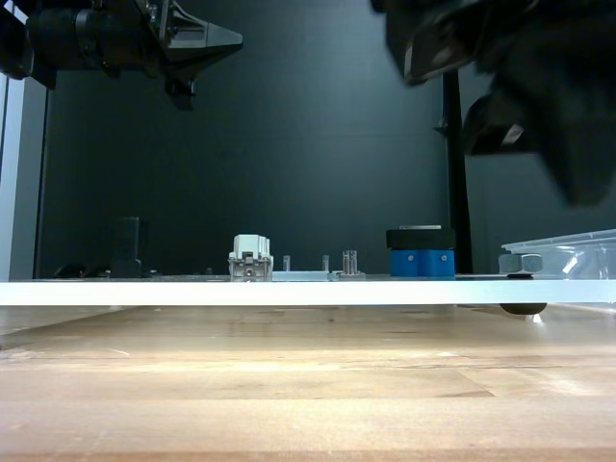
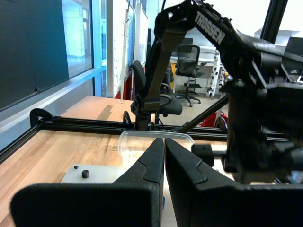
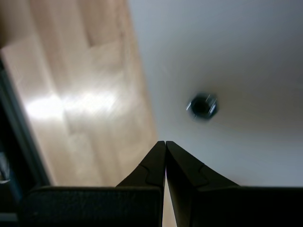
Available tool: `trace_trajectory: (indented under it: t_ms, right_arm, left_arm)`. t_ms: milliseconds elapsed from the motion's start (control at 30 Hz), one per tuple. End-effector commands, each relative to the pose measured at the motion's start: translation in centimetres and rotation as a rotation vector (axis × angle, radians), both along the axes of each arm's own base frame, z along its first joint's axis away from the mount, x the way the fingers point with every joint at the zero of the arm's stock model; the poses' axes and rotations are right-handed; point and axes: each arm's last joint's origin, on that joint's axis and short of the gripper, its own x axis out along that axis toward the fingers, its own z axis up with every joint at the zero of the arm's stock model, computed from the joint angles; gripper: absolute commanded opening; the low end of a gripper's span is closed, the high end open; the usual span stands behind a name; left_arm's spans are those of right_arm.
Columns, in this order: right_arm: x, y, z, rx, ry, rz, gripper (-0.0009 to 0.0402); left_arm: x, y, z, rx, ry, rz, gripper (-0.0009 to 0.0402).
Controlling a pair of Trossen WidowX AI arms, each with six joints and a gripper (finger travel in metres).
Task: Unfasten the M12 nut and place it in the container
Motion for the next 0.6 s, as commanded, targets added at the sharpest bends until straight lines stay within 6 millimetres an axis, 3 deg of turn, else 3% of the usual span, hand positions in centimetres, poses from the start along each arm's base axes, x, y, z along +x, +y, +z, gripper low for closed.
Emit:
trace_trajectory:
  t_ms: [33, 167, 600]
  right_arm:
    - [0.47, 0.27, -1.25, -0.006, 0.011, 0.005, 0.0000]
    - [0.68, 0.34, -2.01, -0.022, 0.020, 0.004, 0.0000]
    - [0.56, 0.04, -1.62, -0.081, -0.005, -0.014, 0.0000]
  left_arm:
    - [0.00, 0.01, 0.02, 0.000, -0.001, 0.000, 0.0000]
    - [0.00, 0.01, 0.01, 0.000, 0.000, 0.000, 0.0000]
    - [0.00, 0.01, 0.02, 0.000, -0.001, 0.000, 0.0000]
